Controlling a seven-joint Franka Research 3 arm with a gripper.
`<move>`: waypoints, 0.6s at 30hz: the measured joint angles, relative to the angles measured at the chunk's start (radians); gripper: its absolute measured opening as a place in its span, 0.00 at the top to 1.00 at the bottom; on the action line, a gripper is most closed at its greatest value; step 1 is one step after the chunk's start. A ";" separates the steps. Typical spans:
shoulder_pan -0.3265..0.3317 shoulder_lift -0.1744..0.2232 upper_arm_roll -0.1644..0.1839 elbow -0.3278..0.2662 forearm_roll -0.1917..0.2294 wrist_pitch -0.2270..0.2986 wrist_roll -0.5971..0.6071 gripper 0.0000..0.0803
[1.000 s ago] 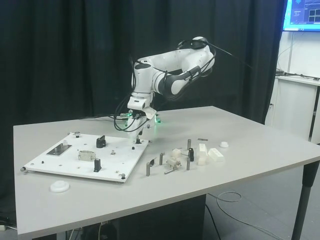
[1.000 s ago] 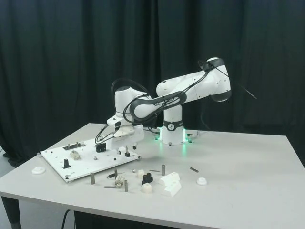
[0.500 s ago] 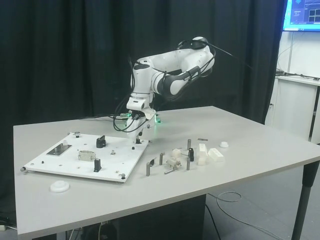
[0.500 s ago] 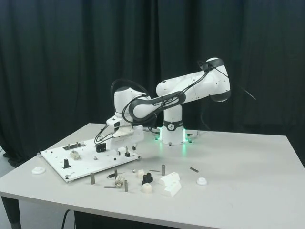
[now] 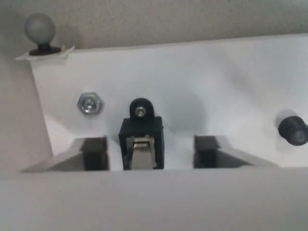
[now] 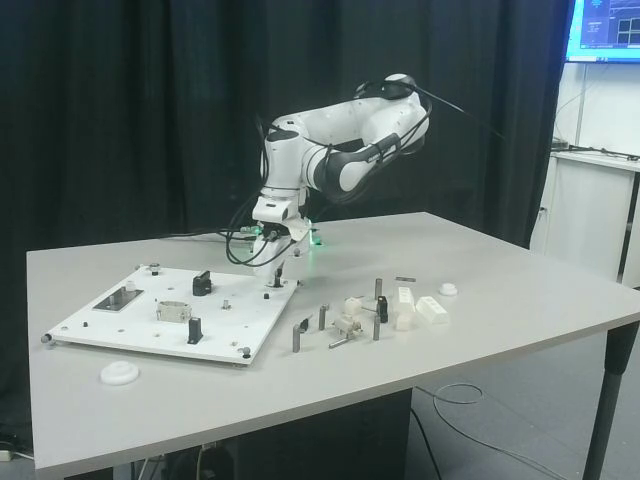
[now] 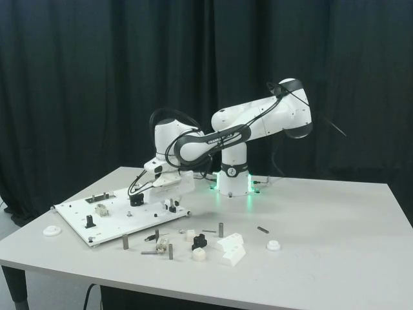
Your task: Remove Ethernet.
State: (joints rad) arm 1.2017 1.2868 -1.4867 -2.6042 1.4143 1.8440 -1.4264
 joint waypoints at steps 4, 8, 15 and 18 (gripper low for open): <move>-0.001 0.000 0.001 -0.001 0.002 -0.006 0.000 0.35; -0.001 0.000 -0.004 -0.004 -0.002 -0.015 0.000 0.35; 0.001 0.000 -0.037 -0.006 -0.037 -0.041 0.001 0.79; 0.001 0.000 -0.062 -0.006 -0.055 -0.060 0.001 0.90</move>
State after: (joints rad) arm 1.2030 1.2869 -1.5484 -2.6100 1.3591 1.7842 -1.4253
